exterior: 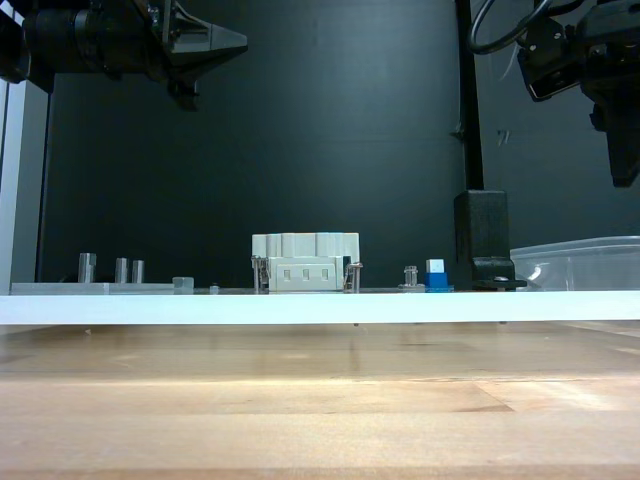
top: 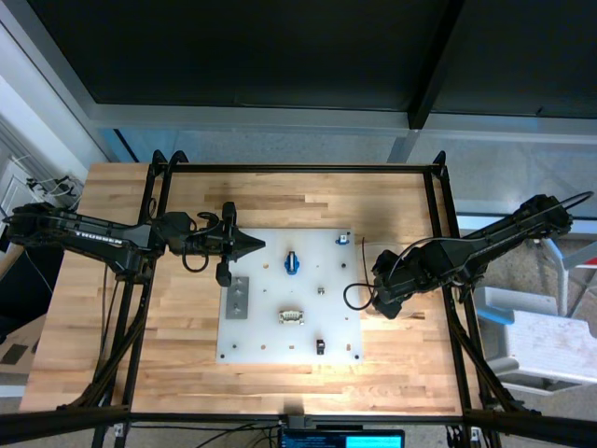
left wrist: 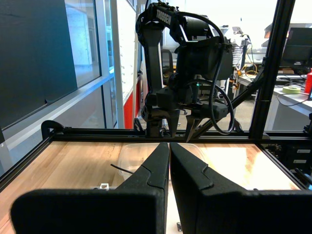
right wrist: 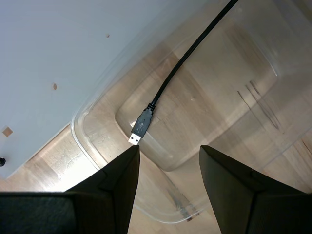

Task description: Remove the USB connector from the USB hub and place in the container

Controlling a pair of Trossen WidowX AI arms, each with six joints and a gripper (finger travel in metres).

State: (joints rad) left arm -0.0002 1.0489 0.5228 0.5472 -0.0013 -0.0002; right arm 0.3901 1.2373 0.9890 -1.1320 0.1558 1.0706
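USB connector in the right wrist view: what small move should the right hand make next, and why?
Probably raise the right hand straight up. It is open and holds nothing, and the USB connector lies inside the container below it. The left hand hovers shut over the left edge of the board.

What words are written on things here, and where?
"TROSSEN": left arm, its left gripper shut above the white board's edge.
"TROSSEN": right arm, its right gripper open over the container.
The screen at the table's near edge: too small to read.
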